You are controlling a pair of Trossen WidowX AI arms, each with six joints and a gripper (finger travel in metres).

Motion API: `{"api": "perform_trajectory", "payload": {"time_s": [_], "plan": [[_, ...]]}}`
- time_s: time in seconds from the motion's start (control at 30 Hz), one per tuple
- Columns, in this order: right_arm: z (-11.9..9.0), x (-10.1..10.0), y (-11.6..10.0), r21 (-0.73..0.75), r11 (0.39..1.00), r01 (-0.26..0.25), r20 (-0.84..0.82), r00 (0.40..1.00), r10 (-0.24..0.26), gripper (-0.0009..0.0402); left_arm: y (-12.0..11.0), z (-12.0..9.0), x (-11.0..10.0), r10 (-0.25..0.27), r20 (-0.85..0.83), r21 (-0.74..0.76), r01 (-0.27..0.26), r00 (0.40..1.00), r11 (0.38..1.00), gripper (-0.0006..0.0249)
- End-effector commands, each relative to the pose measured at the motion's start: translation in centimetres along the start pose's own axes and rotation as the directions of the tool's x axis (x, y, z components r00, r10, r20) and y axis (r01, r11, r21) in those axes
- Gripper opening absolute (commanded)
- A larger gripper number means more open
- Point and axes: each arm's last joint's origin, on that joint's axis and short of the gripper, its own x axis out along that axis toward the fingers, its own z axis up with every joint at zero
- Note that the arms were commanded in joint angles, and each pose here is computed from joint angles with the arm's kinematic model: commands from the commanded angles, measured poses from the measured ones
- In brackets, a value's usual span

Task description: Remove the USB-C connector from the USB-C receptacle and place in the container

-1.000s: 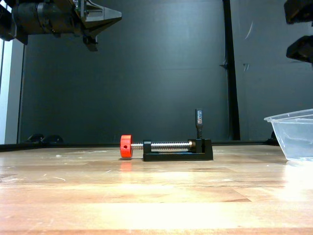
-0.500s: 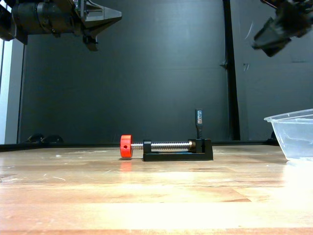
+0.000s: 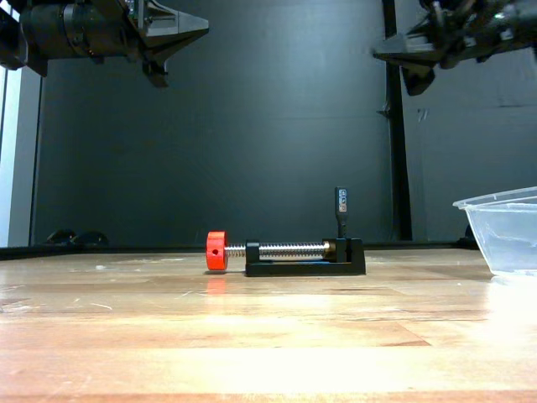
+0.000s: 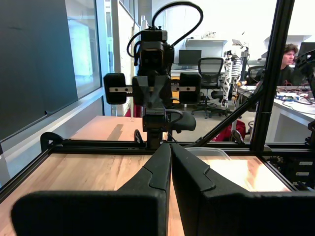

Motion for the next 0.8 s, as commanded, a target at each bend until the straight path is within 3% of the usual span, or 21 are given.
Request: {"api": "perform_trajectory", "payload": {"time_s": [0.03,0.43,0.8], "plan": [[0.0,0.8,-0.3,0.001,1.0,0.002,0.055,0.998,-0.002,0.0,0.0,0.0,0.0,0.0,0.001,0.0,0.0,1.0,1.0,0.0],[-0.1,3.4,-1.1,0.023,1.0,-0.01,0.117,0.993,0.007,0.0,0.0,0.0,0.0,0.0,0.001,0.0,0.0,1.0,1.0,0.0],[0.0,3.7,-1.1,0.042,0.999,-0.013,0.115,0.993,0.008,0.0,0.0,0.0,0.0,0.0,0.001,0.0,0.0,1.0,1.0,0.0]]}}
